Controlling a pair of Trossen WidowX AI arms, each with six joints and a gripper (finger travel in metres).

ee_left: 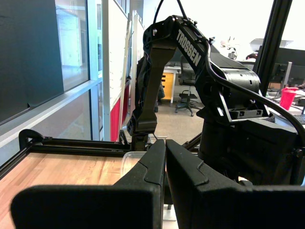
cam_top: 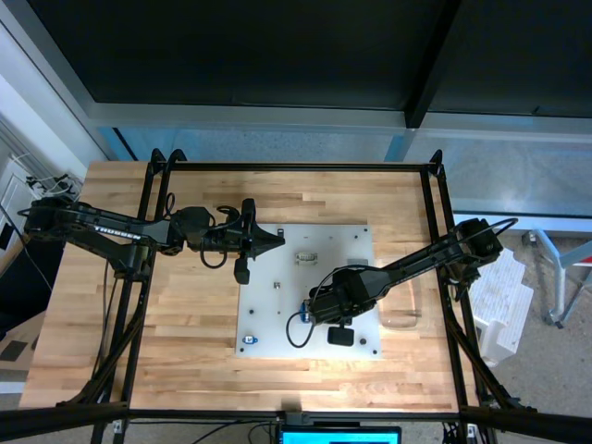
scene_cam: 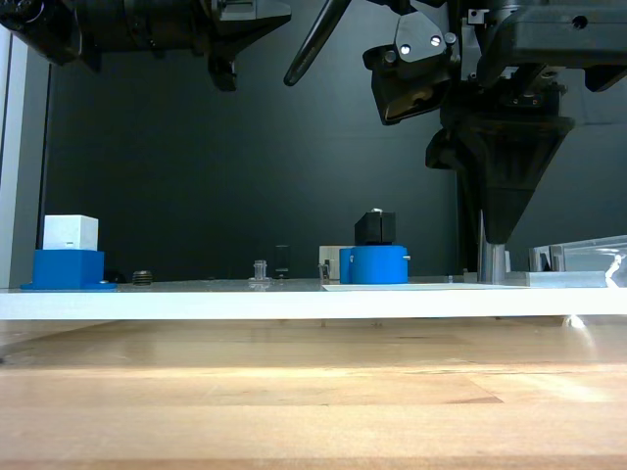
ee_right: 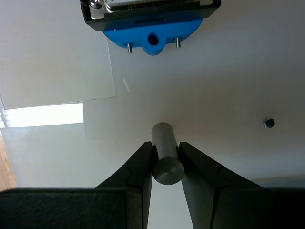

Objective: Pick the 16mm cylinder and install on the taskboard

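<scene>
Right gripper [cam_top: 310, 308], centre of the high view, clamps the cylinder [ee_right: 167, 164] at the board [ee_right: 238, 71]; if tilted, it may jam. Left gripper [cam_top: 277, 239], closed, centre-left.

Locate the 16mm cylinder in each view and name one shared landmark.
Right wrist view: the 16mm cylinder is clamped in the right pincer.
Low view: right of centre, upright under that pincer, down at the taskboard.
High view: hidden beneath that pincer.
Left wrist view: absent; the shut left pincer hangs over the board's far-left corner.
Shared landmark: the blue fitting beside the right pincer.
</scene>
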